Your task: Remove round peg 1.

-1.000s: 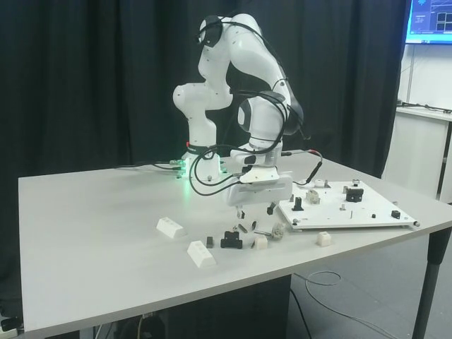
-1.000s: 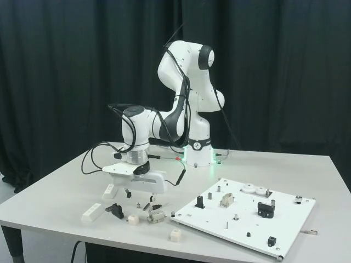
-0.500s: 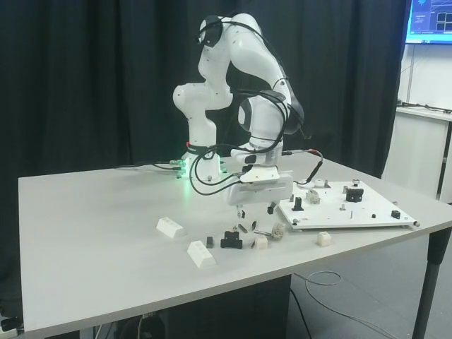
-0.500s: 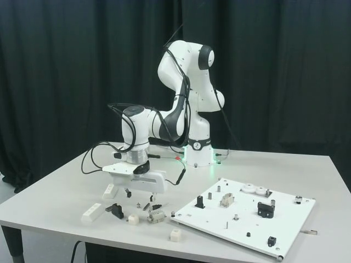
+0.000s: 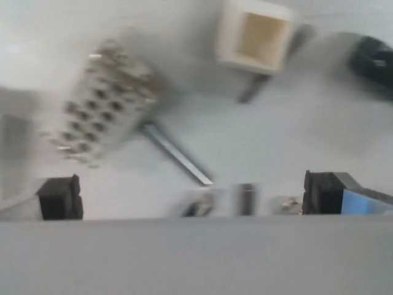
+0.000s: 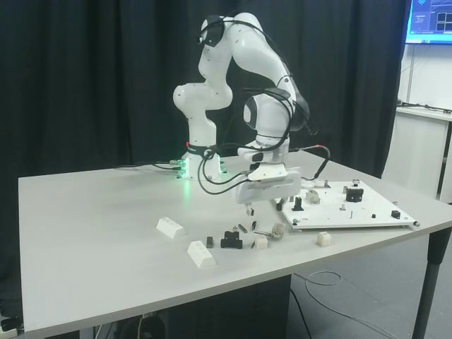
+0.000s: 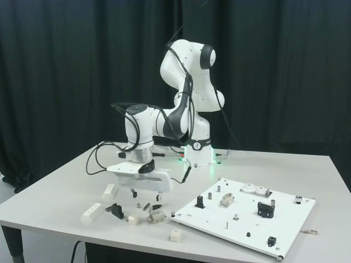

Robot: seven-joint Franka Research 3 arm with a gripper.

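tool (image 7: 146, 195) | open, empty | lifted, shifted toward white board (image 7: 285, 219)

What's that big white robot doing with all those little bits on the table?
The white robot arm is holding its gripper just above a bunch of small loose parts on the grey table. Its fingers are open and hold nothing. Right under it lie a thin metal pin, a plug with many holes and a small white block. The white board with more parts sits beside them, untouched.
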